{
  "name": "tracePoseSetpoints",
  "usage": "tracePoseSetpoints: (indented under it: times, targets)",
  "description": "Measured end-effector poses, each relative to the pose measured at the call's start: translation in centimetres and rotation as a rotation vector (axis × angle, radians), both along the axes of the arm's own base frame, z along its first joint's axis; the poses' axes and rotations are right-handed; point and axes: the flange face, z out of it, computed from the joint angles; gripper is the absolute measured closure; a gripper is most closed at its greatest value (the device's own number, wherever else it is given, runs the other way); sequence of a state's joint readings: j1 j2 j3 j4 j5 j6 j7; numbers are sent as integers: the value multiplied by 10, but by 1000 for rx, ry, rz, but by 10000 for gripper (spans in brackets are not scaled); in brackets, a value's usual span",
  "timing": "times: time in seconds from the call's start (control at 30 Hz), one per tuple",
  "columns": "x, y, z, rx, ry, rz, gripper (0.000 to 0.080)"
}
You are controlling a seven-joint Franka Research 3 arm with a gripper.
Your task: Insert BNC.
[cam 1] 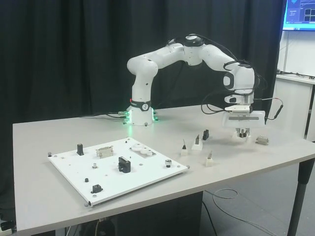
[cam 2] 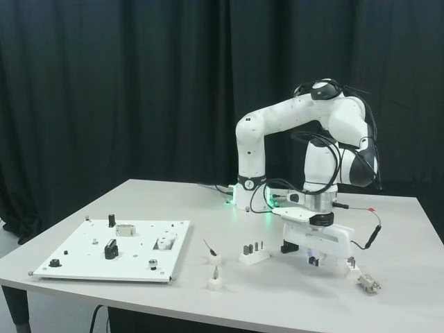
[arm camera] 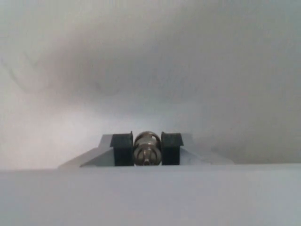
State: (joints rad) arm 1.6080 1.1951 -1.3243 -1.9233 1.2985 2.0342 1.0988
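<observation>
Gripper clamped on BNC plug, axis approx vertical; white board w/ socket lies well off, ~9 o'clock in 1st room view

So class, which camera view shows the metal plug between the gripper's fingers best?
The wrist view: the metal plug fills the gap between the black fingers. In both room views the gripper hides it, low over the grey table.

Small white stands are clustering at centre frame in the first room view, standing between the low gripper and the white board. A loose connector is lying just right of it. Grey table at left appears to be lying open.
</observation>
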Motion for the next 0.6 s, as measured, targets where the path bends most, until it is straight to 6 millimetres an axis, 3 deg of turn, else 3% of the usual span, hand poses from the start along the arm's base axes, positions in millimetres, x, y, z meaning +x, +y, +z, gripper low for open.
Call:
tracePoseSetpoints:
  times: [0.27, 0.6]
  targets:
    - [16, -30, 16, -41, -31, -9, 682]
    - [38, -86, 42, -90, -62, -16, 682]
